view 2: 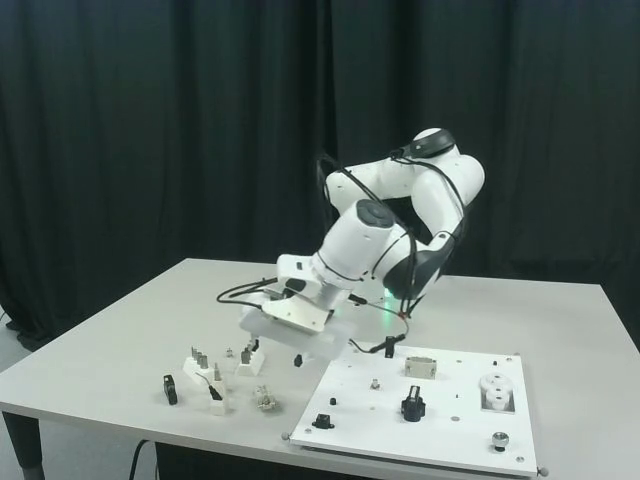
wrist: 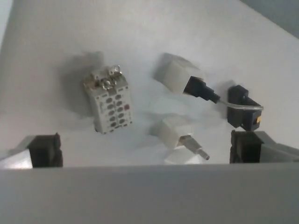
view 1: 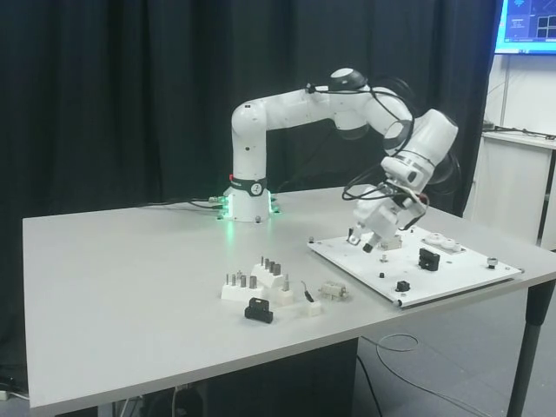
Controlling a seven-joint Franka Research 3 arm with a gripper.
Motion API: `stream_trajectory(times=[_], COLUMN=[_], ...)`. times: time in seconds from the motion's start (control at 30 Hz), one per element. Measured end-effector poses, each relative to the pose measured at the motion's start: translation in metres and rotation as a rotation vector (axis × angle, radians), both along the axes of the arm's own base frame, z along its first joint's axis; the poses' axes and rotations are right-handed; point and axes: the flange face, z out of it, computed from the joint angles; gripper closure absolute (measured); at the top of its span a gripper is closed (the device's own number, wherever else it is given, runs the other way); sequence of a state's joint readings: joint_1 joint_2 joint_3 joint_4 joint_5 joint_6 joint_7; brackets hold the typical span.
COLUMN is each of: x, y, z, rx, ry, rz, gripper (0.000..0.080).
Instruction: Pick waterproof.
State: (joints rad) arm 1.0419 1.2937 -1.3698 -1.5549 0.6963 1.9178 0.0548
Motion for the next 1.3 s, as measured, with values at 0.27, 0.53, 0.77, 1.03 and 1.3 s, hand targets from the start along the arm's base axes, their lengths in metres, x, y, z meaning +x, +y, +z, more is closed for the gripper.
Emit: stream_trajectory(times=[0.27, 0.53, 0.77, 1.03, 1.3], x=[-0.004, -0.006, -0.007, -0.011, -0.017], y=[-0.025, -0.047, -0.06, -0.07, -0.08], z=[-0.004, -0.009, -0.015, -0.022, -0.028], rx=[0.044, 0.089, 0.148, 0.213, 0.256], ry=[0.034, 0.049, 0.04, 0.055, 0.07], rz=[0.045, 0.06, 0.064, 0.114, 0.149], gripper=[0.0003, 0.0003, 0.0003, 0.0003, 0.0003])
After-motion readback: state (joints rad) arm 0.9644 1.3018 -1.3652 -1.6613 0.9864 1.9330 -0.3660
